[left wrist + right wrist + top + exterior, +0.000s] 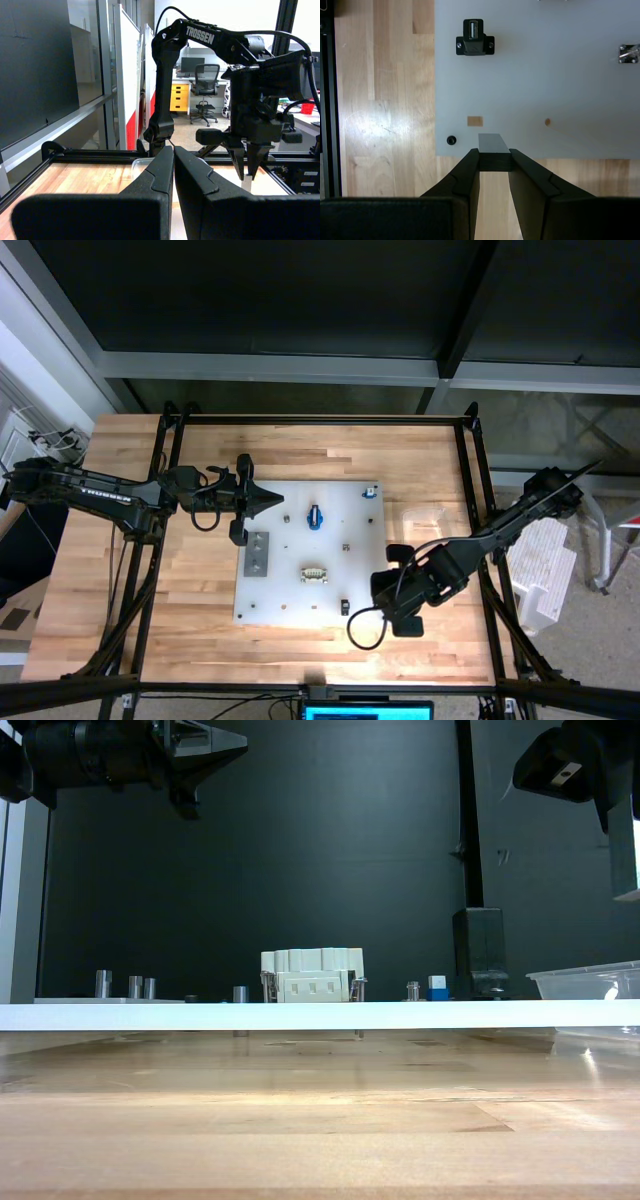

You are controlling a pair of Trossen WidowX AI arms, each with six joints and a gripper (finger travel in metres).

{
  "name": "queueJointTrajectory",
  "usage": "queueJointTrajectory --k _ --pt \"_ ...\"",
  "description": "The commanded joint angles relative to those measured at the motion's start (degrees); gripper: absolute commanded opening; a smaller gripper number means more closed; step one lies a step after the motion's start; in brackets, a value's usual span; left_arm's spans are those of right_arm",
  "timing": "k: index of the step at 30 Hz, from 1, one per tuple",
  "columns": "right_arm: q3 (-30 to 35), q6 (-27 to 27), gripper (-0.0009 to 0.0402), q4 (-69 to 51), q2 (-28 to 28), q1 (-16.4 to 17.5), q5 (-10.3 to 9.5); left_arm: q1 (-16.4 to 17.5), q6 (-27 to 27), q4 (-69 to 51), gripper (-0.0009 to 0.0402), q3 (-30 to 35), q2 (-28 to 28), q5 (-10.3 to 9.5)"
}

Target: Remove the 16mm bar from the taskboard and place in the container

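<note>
The white taskboard (330, 540) lies mid-table with a blue knob (315, 516) and a grey block (257, 555). My right gripper (494, 157) hangs above the board's right edge near the front corner and is shut on the 16mm bar (493, 145), a short grey square-ended piece. In the low view the bar (628, 855) hangs high above the clear container (590, 982). An empty rectangular slot (475, 120) shows in the board just ahead of the bar. My left gripper (276, 502) hovers high over the board's left edge, shut on nothing.
Several small metal pegs (135, 986) and a white connector (312, 976) stand on the board. A black USB part (475, 44) sits near the board's front edge. Black frame rails (470, 500) border the table. A laptop (365, 710) sits at the near edge.
</note>
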Motion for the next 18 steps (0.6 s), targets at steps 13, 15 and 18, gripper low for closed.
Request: queueJointTrajectory --k 13,15,18 --pt "-8.28 -0.2 0.0 -0.13 -10.51 -1.27 0.61 0.02 0.0 0.0 0.0 0.0 0.0 0.02" --pt "-10.56 -0.15 0.0 -0.11 -12.72 -1.66 0.63 0.0 0.0 0.0 0.0 0.0 0.0 0.02" --pt "-14.29 -0.15 0.0 -0.11 -16.33 -2.58 0.61 0.02 0.0 0.02 0.0 0.0 0.0 0.02"
